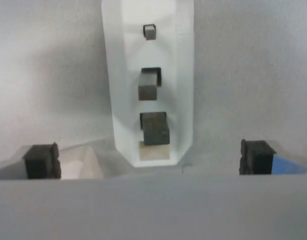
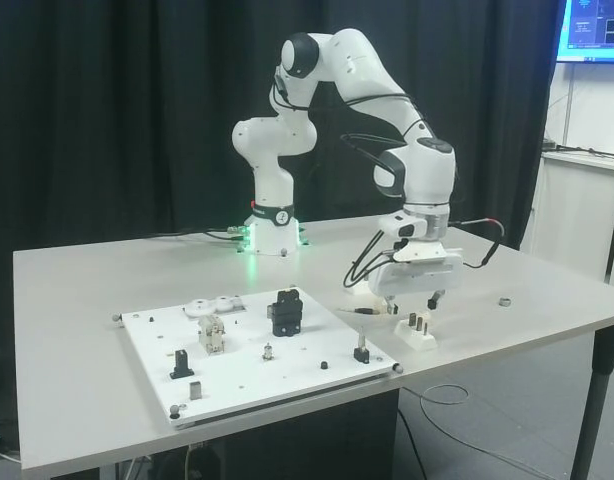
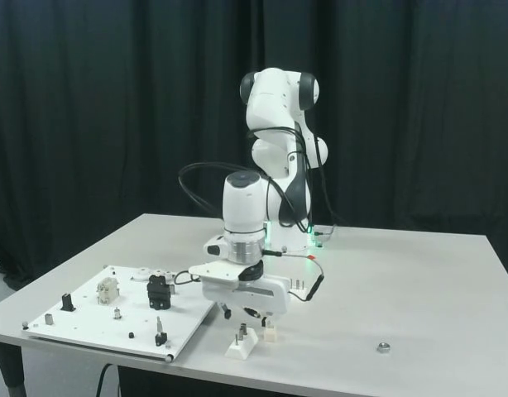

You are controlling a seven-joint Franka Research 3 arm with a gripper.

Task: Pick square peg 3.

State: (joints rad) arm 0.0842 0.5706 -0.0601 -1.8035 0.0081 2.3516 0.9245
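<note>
**A:** What is in the scene, biggest things first?

**B:** A grey table point(image 2: 107, 290) with a white arm point(image 2: 337, 70) bolted at its far side. A white board point(image 2: 247, 365) of small fixtures lies near the front left. Just right of the board sits a small white holder point(image 1: 148, 75), and the gripper point(image 1: 149, 160) hangs directly above it, fingers point(image 1: 42, 161) spread wide and pinching nothing.

**A:** Where is the peg to pick?

**B:** Three square pegs stand upright in a row in the holder, each a different size. The largest peg point(image 1: 155, 128) is the one nearest the fingertips. Which one counts as number 3 I cannot tell; nothing is labelled.

**A:** How would it handle?

**B:** Judging by looks, it is a small, rigid, light block with flat, possibly smooth sides. I would close on two opposite flat faces of the part above the holder, square on, then lift straight up so it does not jam in its socket.
</note>
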